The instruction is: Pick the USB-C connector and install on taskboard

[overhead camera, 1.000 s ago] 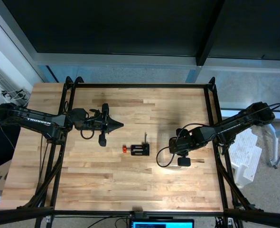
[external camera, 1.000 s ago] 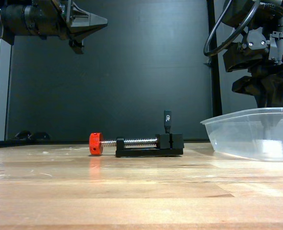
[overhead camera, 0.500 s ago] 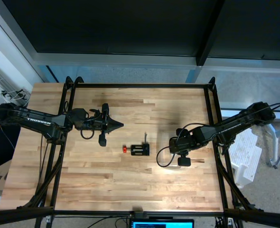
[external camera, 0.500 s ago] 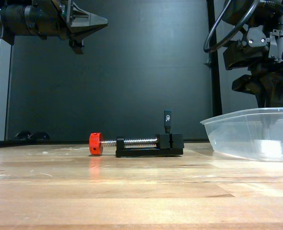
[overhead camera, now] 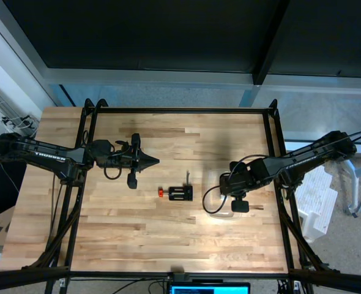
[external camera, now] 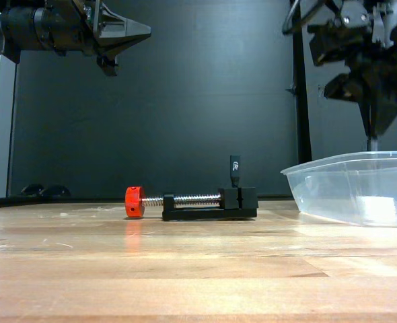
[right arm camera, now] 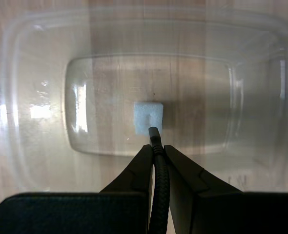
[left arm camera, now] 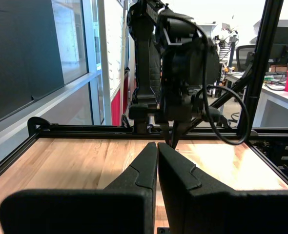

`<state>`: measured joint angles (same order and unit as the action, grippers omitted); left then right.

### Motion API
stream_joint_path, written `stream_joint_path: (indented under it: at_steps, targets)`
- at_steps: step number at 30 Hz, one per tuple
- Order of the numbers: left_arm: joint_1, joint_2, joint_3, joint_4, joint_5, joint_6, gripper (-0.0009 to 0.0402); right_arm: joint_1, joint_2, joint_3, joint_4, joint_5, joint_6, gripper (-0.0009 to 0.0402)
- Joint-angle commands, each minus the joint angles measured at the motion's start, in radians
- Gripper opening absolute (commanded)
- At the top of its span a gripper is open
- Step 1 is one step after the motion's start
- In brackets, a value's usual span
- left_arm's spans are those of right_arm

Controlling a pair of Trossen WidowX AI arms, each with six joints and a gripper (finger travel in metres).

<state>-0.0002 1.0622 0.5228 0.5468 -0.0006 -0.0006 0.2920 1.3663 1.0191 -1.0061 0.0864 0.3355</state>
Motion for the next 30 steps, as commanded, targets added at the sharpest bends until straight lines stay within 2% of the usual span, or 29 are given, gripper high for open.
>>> stream_joint_path:
  at_steps: [1,4,7,16,20,30]
  targets:
    - [0.0,0.0,0.0,0.0,0.0,0.0,0.0,0.0,0.005,0.047,-0.059,0.001,0.005,0.0]
    - [0.0,0.0,0.0,0.0,0.0,0.0,0.0,0.0,0.005,0.08,-0.103,0.005,0.019,0.0]
    - [0.0,0.0,0.0,0.0,0.0,0.0,0.0,0.0,0.005,0.1,-0.132,0.026,0.041,0.0]
    - [0.0,0.0,0.0,0.001,0.0,0.0,0.0,0.0,0.023,0.134,-0.162,0.026,0.059,0.0]
    - [0.0,0.0,0.0,0.0,0.0,0.0,0.0,-0.003,0.07,0.193,-0.18,0.053,0.065,0.0]
    - [0.0,0.0,0.0,0.001,0.0,0.0,0.0,-0.029,0.192,0.332,-0.198,0.058,0.063,0.0]
